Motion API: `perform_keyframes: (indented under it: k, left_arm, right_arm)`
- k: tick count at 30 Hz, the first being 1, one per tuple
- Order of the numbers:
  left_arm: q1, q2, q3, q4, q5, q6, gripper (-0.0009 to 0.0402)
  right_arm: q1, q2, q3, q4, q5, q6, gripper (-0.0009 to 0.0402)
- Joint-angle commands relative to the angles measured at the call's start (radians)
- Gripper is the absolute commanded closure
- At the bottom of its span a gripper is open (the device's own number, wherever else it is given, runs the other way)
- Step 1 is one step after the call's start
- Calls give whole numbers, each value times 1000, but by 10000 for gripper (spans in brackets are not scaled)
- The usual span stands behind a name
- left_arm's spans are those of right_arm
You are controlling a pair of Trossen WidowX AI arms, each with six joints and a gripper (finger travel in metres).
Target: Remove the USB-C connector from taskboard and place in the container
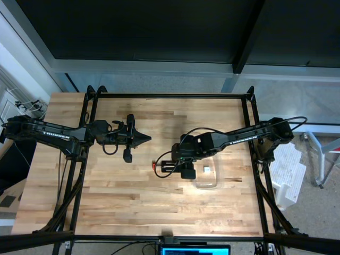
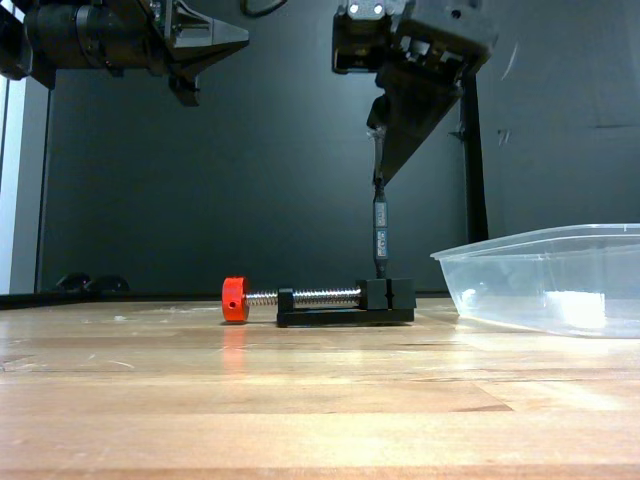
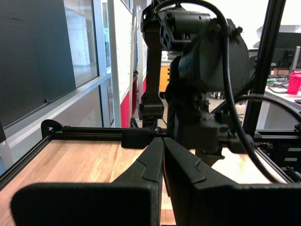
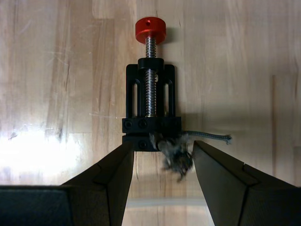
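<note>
USB-C plug (image 2: 381, 235) and right gripper (image 2: 381, 180): the gripper hangs straight above the jaw end of the vise and points down. Its fingers (image 4: 113, 174) are spread wide and grip nothing. The top of the plug reaches up to the fingertips.
Plug position: it stands upright, a thin dark stick, with its lower end in the jaw end of the vise.
Between the fingers: in the right wrist view a blurred dark tuft (image 4: 176, 156) sits in the gap, nearer to one finger. I cannot tell if it touches. A thin grey cord (image 4: 209, 136) with a frayed end sticks out sideways from it.
Vise (image 2: 345, 303): a small black block lying flat on the wood, with a bare screw and a red knob (image 2: 234, 299) at the end away from the gripper.
Dish (image 2: 560, 275): clear plastic, just beside the jaw end of the vise, on the right arm's side. A small white piece (image 1: 206, 169) lies in it. In the high view the right arm covers part of its rim.
Left gripper (image 1: 144, 139): held high over the left half of the table (image 1: 133, 207), well apart from the vise. Its fingers (image 3: 150, 165) are pressed together and empty, and they point toward the right arm (image 3: 202, 66).
Near edge: a laptop screen (image 1: 195, 249).
</note>
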Motion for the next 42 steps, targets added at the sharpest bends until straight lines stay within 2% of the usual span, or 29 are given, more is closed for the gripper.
perform_keyframes:
  k: [1,14,42]
  left_arm:
    - [0,0,0,0,0,0,393]
    - [0,0,0,0,0,0,393]
    - [0,0,0,0,0,0,393]
  right_arm:
    - [0,18,0,11,0,2,220]
    - [9,64,-6,27,0,-2,228]
    - [11,62,-14,48,0,-7,350]
